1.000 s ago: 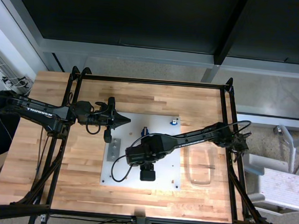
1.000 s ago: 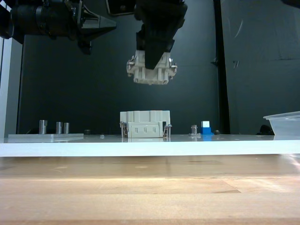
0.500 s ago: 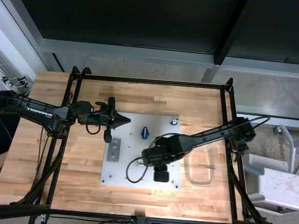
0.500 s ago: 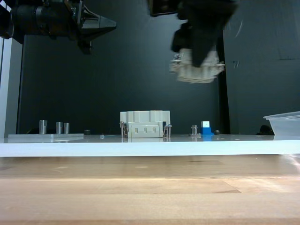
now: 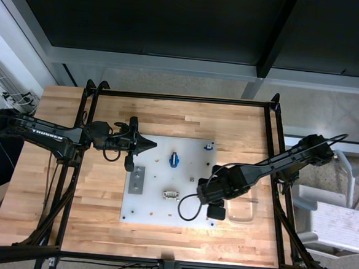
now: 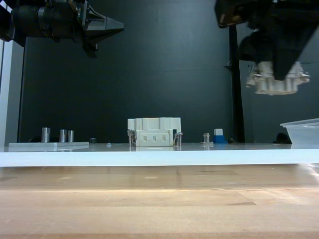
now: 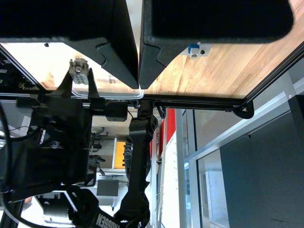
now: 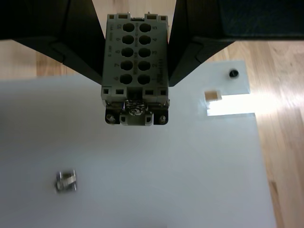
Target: Remove the HAN10-E connector and place it in the container
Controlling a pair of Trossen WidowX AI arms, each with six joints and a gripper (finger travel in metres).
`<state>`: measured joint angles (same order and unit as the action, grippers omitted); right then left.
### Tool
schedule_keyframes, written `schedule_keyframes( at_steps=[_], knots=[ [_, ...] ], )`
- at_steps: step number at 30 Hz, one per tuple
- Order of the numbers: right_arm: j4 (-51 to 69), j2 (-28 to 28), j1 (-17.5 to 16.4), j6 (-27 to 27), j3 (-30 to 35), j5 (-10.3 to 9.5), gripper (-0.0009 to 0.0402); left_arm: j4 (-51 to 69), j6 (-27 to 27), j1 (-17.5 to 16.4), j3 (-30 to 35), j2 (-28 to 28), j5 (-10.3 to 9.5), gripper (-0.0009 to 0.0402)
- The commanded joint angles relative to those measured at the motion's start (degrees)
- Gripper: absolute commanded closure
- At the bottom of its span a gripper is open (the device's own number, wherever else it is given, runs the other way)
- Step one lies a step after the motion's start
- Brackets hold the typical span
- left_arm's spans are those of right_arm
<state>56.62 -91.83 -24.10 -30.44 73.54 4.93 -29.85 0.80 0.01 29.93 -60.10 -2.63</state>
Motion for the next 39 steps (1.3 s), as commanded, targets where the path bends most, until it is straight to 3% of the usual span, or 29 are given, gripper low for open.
schedule_keyframes(
  at_steps=[1,21,35,39],
  knots=[
    [-0.22,2.25,-0.90,-1.79,-2.60,0.02,0.0366,0.00,0.00,-0.02,0.02,-0.02,0.00,0.0393],
    [-0.85,12.26,-4.04,-7.34,-14.47,0.11,0.0366,0.00,0.00,-0.02,0.02,0.00,0.00,0.0393],
    [-2.23,17.46,-8.61,-16.48,-24.04,0.26,0.0366,-0.02,0.00,0.00,0.02,0.00,0.00,0.0393],
    [-3.21,17.64,-9.64,-17.92,-25.92,1.20,0.0366,0.00,0.00,-0.02,0.02,0.00,0.00,0.0393]
  ],
)
